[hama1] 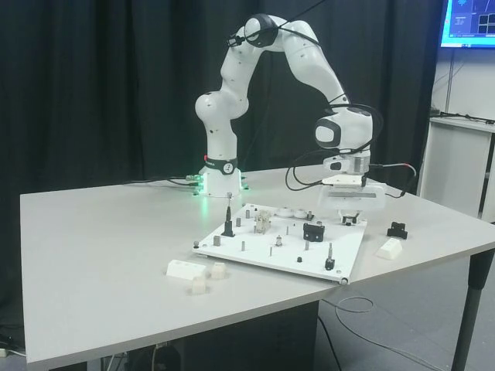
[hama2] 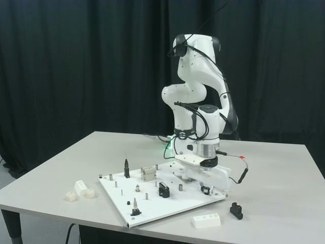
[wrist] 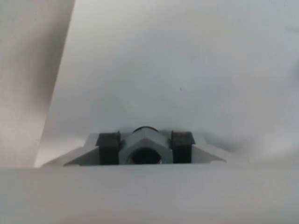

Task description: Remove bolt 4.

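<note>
While the arm [hama1: 309,69] bends down over the far right part of the white board [hama1: 255,259], the gripper [hama1: 349,218] sits low, just above the board surface near its right edge. Wrist view: two black fingertips [wrist: 108,147] stand on either side of a grey hex-shaped part [wrist: 145,148] with a dark round hole, likely the bolt head or a socket piece; pads appear to touch its flanks, so jaws look clenched on it, though contact is not fully sure. Which bolt is number 4 cannot be told; no labels readable. Second room view puts the gripper [hama2: 203,184] at the board's [hama2: 152,203] back right corner, next to a small black ring-like part [hama2: 205,190]. On the board: a tall black post [hama1: 229,220], a black block [hama1: 312,232], several short grey pins [hama1: 274,246], a grey metal block [hama1: 263,222]. Off the board on the grey table [hama1: 93,247]: three white blocks [hama1: 193,274] at the near left, one white block [hama1: 388,248] and a small black piece [hama1: 397,229] at the right. Green light [hama1: 203,185] glows at the arm's base.
</note>
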### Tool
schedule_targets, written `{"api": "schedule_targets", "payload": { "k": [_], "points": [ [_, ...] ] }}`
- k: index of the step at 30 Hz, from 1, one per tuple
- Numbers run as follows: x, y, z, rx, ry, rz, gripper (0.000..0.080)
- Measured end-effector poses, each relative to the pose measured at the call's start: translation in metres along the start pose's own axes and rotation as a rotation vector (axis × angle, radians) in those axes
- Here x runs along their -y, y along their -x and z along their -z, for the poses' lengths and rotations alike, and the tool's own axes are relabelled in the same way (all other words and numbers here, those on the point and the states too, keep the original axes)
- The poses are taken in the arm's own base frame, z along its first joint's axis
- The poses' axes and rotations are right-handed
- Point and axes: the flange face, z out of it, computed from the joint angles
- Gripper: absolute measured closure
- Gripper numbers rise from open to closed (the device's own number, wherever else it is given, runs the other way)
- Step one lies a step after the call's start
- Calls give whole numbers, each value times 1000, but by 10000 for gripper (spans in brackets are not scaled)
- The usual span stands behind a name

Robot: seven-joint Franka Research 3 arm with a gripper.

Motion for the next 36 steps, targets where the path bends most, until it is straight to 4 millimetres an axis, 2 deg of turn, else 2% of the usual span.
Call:
{"api": "schedule_targets", "payload": {
  "k": [18,36],
  "points": [
    [1,-1,6,1,-10,301,571],
    [-4,-9,25,8,-33,372,571]
  ]
}}
